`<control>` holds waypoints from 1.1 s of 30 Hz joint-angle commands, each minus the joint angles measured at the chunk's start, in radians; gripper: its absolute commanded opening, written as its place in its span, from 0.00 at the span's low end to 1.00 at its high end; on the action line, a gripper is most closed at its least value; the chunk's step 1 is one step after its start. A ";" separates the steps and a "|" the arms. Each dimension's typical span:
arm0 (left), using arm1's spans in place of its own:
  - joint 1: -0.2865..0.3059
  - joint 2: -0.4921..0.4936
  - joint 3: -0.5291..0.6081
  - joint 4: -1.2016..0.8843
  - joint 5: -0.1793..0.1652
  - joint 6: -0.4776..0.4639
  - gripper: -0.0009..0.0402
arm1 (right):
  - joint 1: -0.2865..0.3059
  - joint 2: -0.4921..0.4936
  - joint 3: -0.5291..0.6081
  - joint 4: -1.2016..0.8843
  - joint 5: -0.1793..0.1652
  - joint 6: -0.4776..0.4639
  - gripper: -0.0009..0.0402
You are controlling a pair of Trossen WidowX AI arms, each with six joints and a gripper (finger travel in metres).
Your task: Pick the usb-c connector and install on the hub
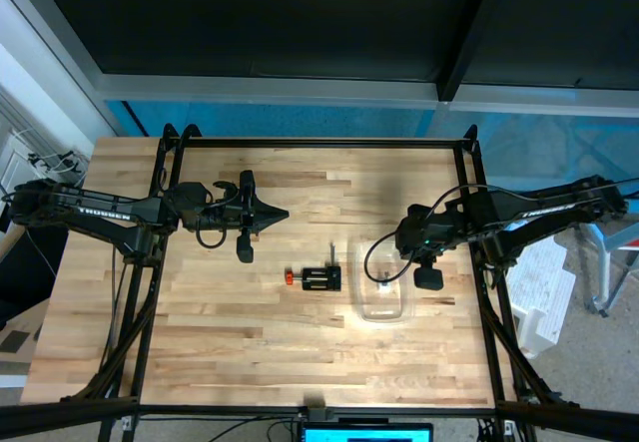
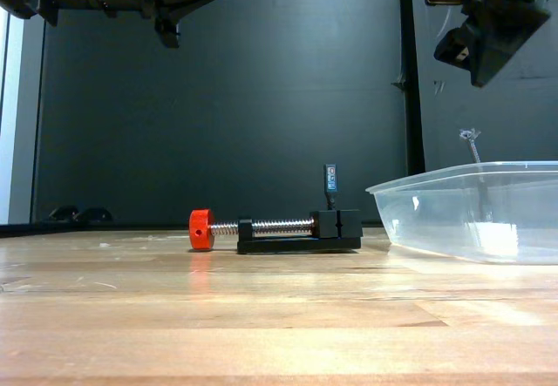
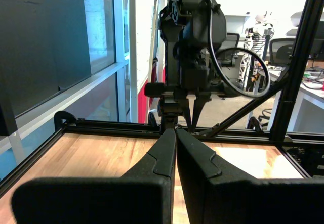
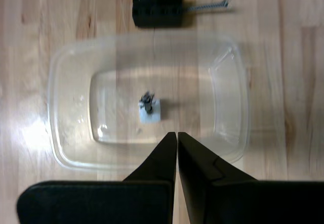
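Observation:
The hub (image 1: 319, 279) is a small black block with an orange-red tip (image 1: 290, 277), lying at mid-table; the low view shows the hub (image 2: 299, 230) with a thin pin standing up from it. The usb-c connector (image 4: 150, 107), a tiny whitish and dark piece, lies inside the clear tray (image 4: 50, 107) just right of the hub. My right gripper (image 4: 177, 134) hovers shut and empty above the tray's right side (image 1: 429, 278). My left gripper (image 1: 283, 214) is shut and empty, held high, left of and beyond the hub.
A black frame (image 1: 319, 144) runs round the table's edges. In the low view the tray (image 2: 453, 196) rises higher than the hub. Bare wooden tabletop (image 1: 230, 342) spreads toward the near edge. The hub (image 4: 157, 6) lies just beyond the tray's rim.

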 commanded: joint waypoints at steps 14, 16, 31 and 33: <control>0.000 0.000 0.000 0.000 0.000 0.000 0.02 | 0.057 0.137 -0.001 -0.016 0.005 0.060 0.34; 0.000 0.000 0.000 0.000 0.000 0.000 0.02 | 0.060 0.146 -0.001 -0.015 0.007 0.060 0.36; 0.000 0.000 0.000 0.000 0.000 0.000 0.02 | 0.094 0.211 -0.002 0.009 0.084 0.086 0.48; 0.000 0.000 0.000 0.000 0.000 0.000 0.02 | 0.096 0.223 -0.002 0.024 0.083 0.087 0.49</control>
